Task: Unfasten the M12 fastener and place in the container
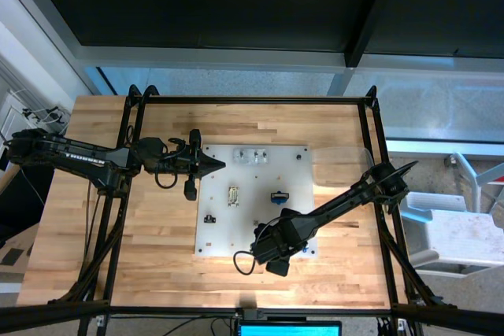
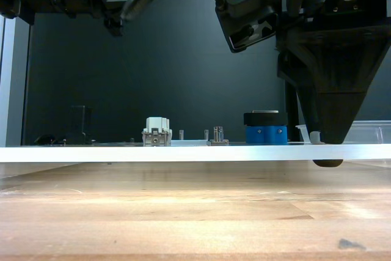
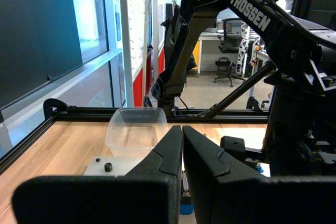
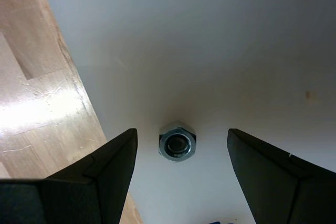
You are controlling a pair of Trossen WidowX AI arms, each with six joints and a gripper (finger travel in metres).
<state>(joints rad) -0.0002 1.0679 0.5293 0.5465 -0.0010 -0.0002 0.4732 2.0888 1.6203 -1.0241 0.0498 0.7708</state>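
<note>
Right gripper (image 4: 181, 131) spread wide, straddling the nut (image 4: 177, 141) on its stud at the board's (image 4: 210, 35) near right edge. I see left gripper (image 1: 219, 165) pinched closed by its far left corner.

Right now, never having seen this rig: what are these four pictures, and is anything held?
Two black robot arms stand at the sides of a wooden table, reaching over a white rectangular board. One picture looks down from above, one looks level along the tabletop, two come from cameras on the arms' wrists. The left tool, shut and empty, hangs above the board's far left edge. The right tool is open, straddling a small silver hexagonal nut near the board's near edge; the nut looks seated on its stud, not gripped. A clear plastic tub sits by the board's far right corner and looks empty. Nothing is held.
</note>
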